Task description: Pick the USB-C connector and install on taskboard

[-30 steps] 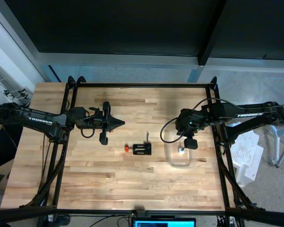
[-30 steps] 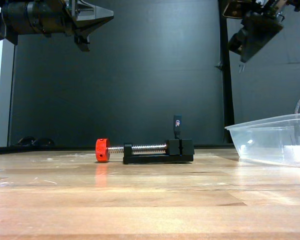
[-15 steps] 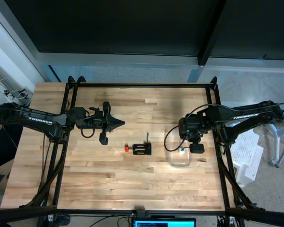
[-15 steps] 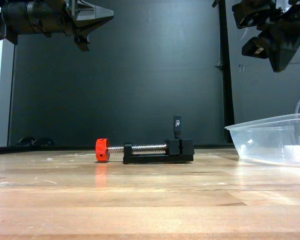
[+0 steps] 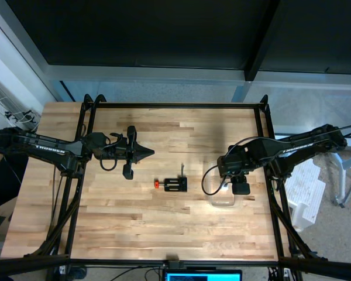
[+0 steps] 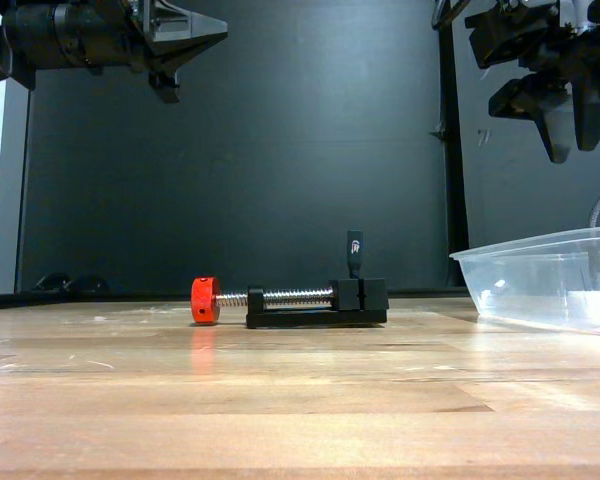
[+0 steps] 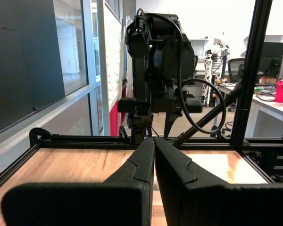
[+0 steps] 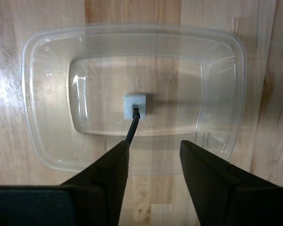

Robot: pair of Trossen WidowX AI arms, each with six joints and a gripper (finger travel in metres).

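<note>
Clear plastic forms the tray (image 8: pixel 45 94) that is seen on the right part of the wooden table (image 5: pixel 134 222), and a small white cube (image 8: pixel 134 102) is set in the middle of its floor. The connector (image 8: pixel 135 113) is found there: its dark tip is plugged into the near face of the cube, and a thin dark cable (image 8: pixel 130 133) is led away from it toward the camera. The right gripper (image 8: pixel 154 147) is held above the tray and pointed straight down at it; its fingers are spread wide apart, with the cube and connector seen below them and not touched. In the low view this gripper is seen well above the tray's rim. The taskboard (image 6: pixel 315 305) is laid flat on the table near the middle, just left of the tray and apart from it. Its orange knob (image 6: pixel 205 299) is turned to the left end, and a dark pin (image 6: pixel 354 252) is stood upright at its right end. The left gripper (image 5: pixel 145 153) is kept high over the left part of the table, beyond the taskboard, and is pointed to the right. Its fingers are pressed together, as is shown in the left wrist view.
</note>
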